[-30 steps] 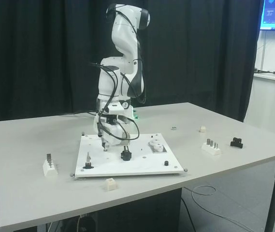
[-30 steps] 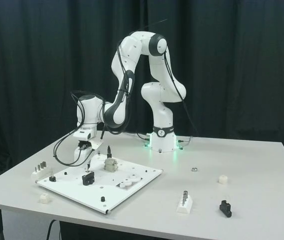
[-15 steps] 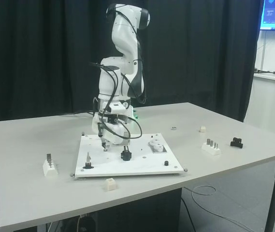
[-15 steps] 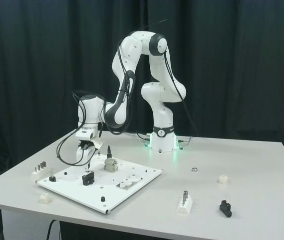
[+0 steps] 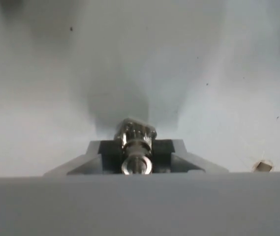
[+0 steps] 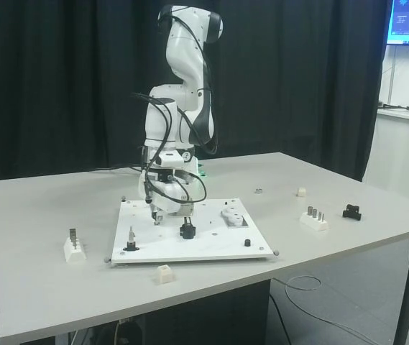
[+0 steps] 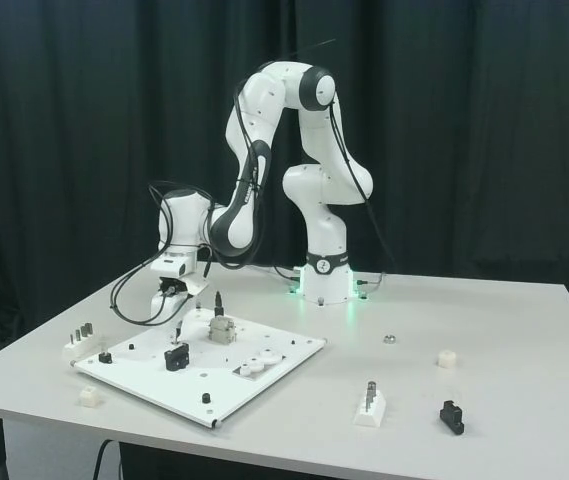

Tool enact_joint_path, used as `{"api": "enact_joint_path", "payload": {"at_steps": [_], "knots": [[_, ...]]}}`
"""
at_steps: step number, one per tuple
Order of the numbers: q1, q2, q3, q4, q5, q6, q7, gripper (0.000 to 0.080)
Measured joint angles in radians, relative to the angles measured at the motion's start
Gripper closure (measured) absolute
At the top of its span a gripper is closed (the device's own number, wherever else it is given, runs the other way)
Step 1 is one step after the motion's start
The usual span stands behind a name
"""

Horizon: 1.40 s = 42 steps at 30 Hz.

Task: Insert BNC.

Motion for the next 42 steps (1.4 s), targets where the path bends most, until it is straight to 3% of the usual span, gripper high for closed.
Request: {"api": "enact_joint_path", "payload": {"at_steps": [15,42], "knots": [[0.002,-0.001,0.000,-0.007,0.000,0.014,0.017,0.0682],[0.006,-0.001,-0.005,-0.005,-0.002,0.010,0.401,0.0682]]}}
